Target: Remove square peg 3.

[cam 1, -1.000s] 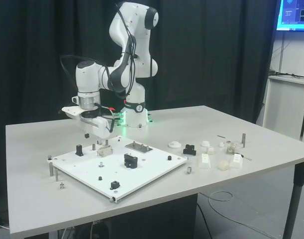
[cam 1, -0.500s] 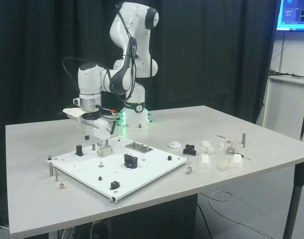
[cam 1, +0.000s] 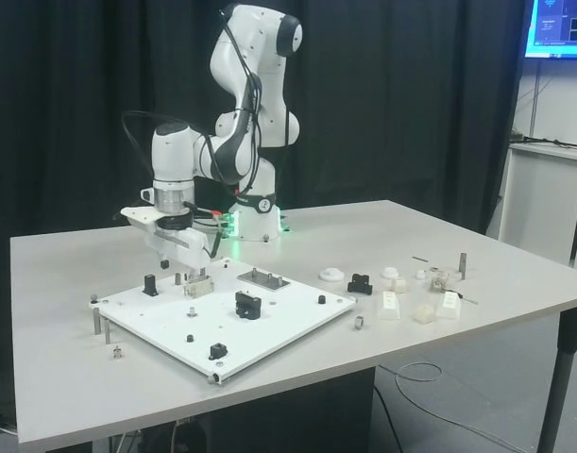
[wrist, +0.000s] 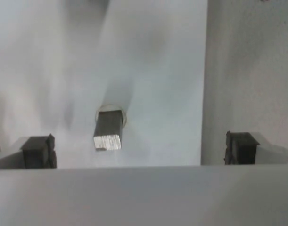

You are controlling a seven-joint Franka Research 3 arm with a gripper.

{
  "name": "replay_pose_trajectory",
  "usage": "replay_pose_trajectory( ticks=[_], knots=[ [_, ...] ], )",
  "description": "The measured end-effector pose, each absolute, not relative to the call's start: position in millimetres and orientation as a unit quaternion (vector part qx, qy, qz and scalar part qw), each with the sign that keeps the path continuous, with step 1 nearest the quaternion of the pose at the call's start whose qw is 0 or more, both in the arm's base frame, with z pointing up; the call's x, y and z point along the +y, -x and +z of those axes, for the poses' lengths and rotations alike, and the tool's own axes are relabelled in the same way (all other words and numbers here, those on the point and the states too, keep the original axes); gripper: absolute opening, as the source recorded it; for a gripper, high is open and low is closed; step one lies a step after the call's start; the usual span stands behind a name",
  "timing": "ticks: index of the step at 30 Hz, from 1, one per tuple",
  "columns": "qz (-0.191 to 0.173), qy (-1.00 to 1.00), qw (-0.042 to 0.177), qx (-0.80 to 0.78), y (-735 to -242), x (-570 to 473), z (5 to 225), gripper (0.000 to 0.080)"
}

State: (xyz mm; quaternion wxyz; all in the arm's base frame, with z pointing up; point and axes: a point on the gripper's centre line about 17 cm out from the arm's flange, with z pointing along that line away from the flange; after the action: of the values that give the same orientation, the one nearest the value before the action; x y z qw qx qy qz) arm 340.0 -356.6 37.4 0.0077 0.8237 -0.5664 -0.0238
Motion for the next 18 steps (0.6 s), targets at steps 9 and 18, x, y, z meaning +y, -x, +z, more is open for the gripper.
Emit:
replay_pose_trajectory(
  ticks=[9, 18],
  knots=[
    [-0.019, -0.827, 0.015, -0.562, -342.1, -358.7, 33.1, 0.0800],
    [-0.004, -0.814, 0.014, -0.580, -346.8, -363.5, 29.4, 0.0686]
  ],
)
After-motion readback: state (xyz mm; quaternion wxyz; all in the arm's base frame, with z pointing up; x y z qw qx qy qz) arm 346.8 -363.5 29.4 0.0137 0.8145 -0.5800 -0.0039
